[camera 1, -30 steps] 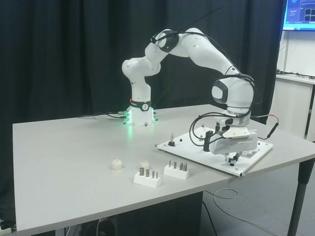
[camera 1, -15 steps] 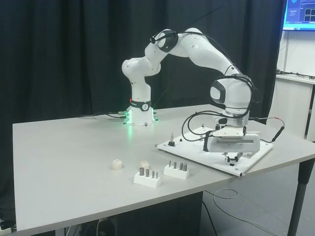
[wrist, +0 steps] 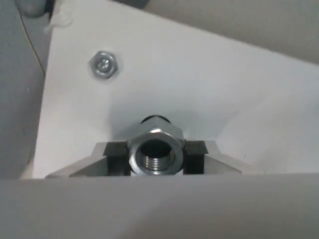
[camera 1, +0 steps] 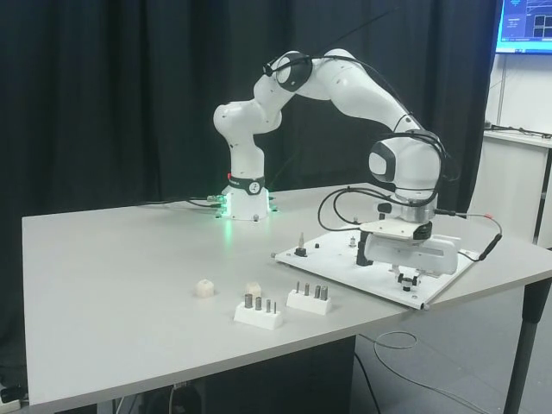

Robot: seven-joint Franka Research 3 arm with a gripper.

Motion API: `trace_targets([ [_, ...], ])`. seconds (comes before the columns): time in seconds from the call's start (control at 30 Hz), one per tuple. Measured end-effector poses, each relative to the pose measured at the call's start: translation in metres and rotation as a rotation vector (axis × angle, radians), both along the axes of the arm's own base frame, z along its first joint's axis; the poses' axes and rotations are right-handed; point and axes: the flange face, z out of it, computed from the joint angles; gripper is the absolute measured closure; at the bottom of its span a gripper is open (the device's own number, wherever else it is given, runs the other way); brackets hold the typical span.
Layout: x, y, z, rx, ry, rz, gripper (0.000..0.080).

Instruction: Insert bolt 4.

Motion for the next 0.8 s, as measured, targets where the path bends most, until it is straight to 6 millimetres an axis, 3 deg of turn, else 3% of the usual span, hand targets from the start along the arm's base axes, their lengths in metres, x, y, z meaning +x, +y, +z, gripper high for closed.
trace_targets([
  [0.47, -0.005, 0.002, 0.000, -0.002, -0.029, -0.279, 0.0577],
  [0.8, -0.012, 0.003, -0.001, 0.001, -0.073, -0.357, 0.0577],
])
